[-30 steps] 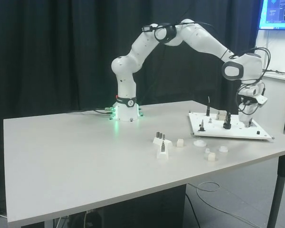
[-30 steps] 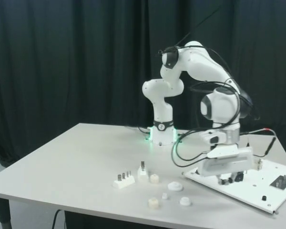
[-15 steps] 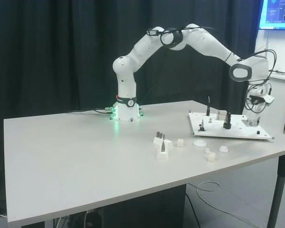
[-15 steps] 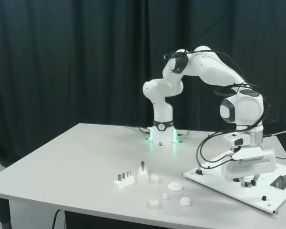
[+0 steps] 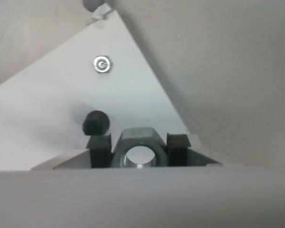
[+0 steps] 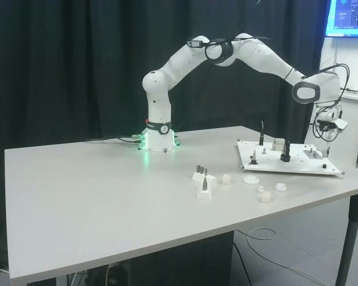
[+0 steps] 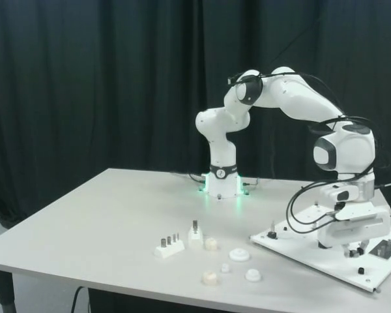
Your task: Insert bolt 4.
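White arm reached further out than half a second ago, gripper [image 5: 137,154] now over far corner of flat white assembly board [image 5: 61,104], black fingers [image 5: 99,151] clamped on grey metal hex-headed bolt [image 5: 138,151], small black knob [image 5: 95,122] just beside.

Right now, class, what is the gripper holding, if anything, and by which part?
The gripper holds a grey six-sided nut, with one black finger pressed against each of two opposite sides, above the white board.
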Available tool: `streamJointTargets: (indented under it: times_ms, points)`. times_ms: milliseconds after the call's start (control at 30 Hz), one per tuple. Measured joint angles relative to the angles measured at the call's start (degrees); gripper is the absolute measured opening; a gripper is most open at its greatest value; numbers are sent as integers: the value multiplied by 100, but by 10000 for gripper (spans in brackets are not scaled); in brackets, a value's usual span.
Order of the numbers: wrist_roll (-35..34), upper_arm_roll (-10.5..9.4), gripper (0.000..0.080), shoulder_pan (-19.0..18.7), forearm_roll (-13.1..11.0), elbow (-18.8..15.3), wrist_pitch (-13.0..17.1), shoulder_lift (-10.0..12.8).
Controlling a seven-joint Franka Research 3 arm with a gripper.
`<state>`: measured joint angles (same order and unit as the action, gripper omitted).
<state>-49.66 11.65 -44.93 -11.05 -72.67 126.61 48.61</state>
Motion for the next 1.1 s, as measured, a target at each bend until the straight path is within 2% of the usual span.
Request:
streamJointTargets:
  times_ms: [667,1100]
  points:
    - [227,0,245,-155,0,438,-16,483]
    - [226,3,245,-168,2,535,-140,558]
